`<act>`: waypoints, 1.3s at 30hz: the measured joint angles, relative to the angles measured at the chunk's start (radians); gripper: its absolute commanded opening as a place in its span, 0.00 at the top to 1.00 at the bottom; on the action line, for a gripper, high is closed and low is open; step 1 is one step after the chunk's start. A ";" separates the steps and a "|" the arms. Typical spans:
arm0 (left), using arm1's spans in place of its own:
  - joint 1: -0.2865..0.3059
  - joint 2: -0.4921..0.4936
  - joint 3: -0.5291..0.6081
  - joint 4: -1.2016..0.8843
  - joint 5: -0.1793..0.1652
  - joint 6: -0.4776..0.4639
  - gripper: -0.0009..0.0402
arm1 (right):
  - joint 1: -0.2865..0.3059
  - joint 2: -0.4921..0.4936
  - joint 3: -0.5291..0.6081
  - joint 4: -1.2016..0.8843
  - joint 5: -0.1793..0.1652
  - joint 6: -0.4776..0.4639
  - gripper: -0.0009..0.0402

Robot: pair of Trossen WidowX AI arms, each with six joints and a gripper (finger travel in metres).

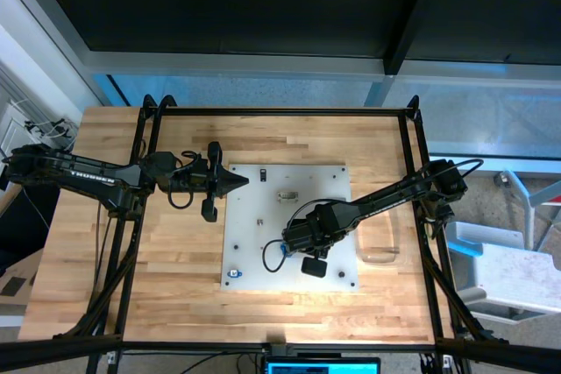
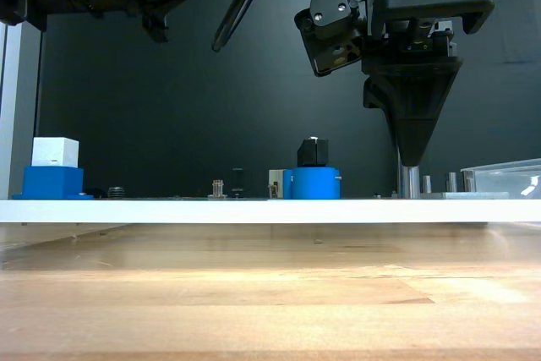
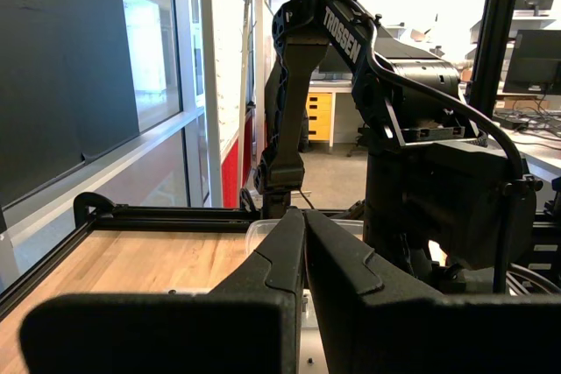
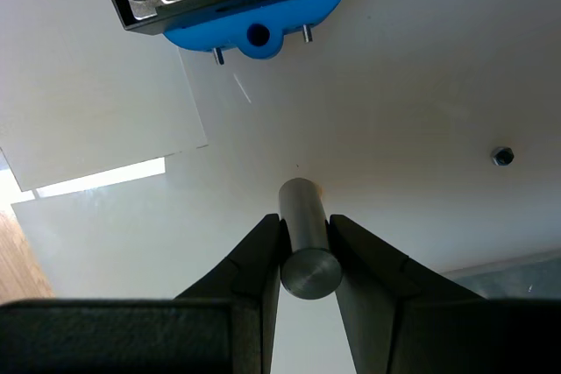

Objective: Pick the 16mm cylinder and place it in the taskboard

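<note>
Cylinder [image 4: 302, 225], hidden from above, clamped in right tool [image 2: 410, 158] on taskboard [image 1: 254, 251]; left tool [image 1: 244, 179] together, aloft at its edge.

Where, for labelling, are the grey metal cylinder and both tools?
Grey metal cylinder [image 4: 302, 209]: right wrist view, its side.
Right tool [image 2: 411, 155]: low view, between its fingertips, shut on the cylinder.
Left tool [image 1: 243, 179]: high view, between its shut fingertips, above the white square taskboard's [image 1: 331, 178] left edge.

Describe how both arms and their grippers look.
Both are matte black with angular links. The left arm and right arm carry white lettering; the right's reads TROSSEN. Black cables loop near each wrist. The left gripper, at the left edge of the taskboard, and the right gripper, above it, have tapering, wedge-shaped fingers.
</note>
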 measured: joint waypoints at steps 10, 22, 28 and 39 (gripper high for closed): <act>0.000 0.000 0.000 0.000 0.000 0.000 0.98 | -0.001 0.002 -0.002 -0.009 0.010 0.000 0.94; 0.000 0.000 0.000 0.000 0.000 0.000 0.98 | -0.002 0.005 -0.002 0.000 0.017 -0.002 0.94; 0.000 0.000 0.000 0.000 0.000 0.000 0.98 | -0.001 0.006 -0.011 0.016 0.019 -0.002 0.93; 0.000 0.000 0.000 0.000 0.000 0.000 0.98 | -0.001 0.006 -0.027 0.039 0.020 -0.002 0.94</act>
